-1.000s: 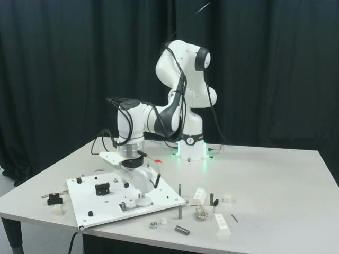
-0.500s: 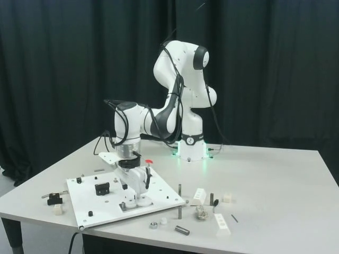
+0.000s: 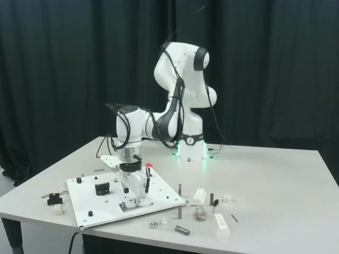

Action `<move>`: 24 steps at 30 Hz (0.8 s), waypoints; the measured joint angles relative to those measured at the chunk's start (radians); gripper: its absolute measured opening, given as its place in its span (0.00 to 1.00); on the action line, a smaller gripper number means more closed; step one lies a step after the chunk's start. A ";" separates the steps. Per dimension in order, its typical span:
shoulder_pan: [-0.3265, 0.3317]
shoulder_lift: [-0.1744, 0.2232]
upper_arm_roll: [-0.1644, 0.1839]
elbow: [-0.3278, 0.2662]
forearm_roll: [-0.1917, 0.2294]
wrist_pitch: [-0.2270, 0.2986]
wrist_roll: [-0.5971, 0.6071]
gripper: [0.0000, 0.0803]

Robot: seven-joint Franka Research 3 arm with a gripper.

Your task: Remove medium gear.

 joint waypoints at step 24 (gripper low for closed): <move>0.000 0.034 0.001 0.000 0.000 0.058 0.002 1.00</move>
